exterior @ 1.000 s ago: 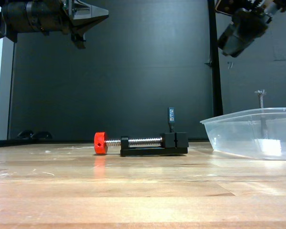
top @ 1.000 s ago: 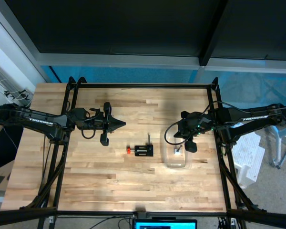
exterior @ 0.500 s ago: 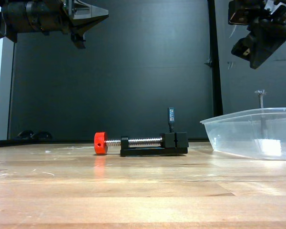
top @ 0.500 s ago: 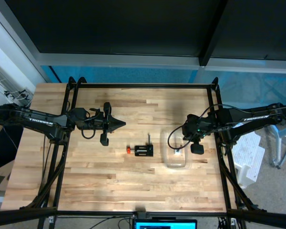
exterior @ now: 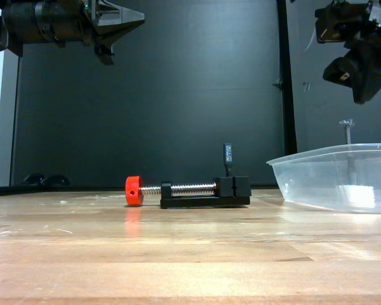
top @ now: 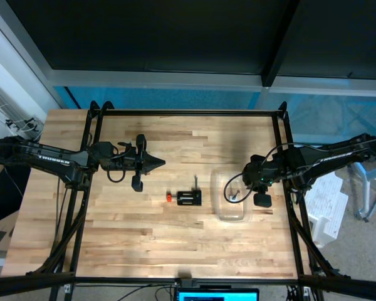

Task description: Pick the usb-c connector and install on the hub

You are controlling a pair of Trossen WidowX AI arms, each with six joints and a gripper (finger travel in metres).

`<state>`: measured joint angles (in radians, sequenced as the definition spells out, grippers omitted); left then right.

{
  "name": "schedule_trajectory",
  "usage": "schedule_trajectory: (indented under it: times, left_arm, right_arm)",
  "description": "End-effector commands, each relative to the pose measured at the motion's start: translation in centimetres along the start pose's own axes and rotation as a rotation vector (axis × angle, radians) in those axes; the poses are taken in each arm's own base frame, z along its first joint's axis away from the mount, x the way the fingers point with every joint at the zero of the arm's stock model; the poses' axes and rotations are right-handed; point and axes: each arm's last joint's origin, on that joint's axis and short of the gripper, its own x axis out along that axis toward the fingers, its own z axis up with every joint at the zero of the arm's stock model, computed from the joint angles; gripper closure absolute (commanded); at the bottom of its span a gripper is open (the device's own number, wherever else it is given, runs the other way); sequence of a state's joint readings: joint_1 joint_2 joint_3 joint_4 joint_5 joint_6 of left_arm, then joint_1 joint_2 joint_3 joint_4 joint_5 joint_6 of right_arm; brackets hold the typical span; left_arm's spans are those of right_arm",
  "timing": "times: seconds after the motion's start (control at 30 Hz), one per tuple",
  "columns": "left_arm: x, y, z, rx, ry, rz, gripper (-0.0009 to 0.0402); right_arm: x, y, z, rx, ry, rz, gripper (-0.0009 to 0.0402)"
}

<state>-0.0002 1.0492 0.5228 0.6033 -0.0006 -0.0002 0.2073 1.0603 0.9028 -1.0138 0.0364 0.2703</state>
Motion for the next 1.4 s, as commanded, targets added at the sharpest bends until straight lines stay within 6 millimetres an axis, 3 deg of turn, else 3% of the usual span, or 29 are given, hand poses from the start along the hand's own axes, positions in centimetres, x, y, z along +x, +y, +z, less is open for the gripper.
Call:
schedule_trajectory:
  times: [0.03,0.2,0.37,1.0,1.4]
  left_arm:
    - [0.0,0.0,0.0,0.000,0.000,0.000,0.0393]
    - [0.0,0.0,0.0,0.000,0.000,0.000,0.0393]
    - [0.0,0.0,0.0,0.000,0.000,0.000,0.0393]
    - [0.0,0.0,0.0,0.000,0.000,0.000,0.0393]
    - [0.0,0.0,0.0,0.000,0.000,0.000,0.0393]
  right_arm:
    - [0.5,0.1,0.0,0.006,0.024,-0.013,0.0298]
    - [1.9,0.5,0.0,-0.019,0.030,-0.044,0.0242]
    - [3.9,0.7,0.0,-0.023,0.033,-0.040,0.0216]
    - [8.9,1.6,1.0,-0.038,0.076,-0.057,0.0213]
    - [9.7,1.7,0.7,-0.036,0.074,-0.053,0.0213]
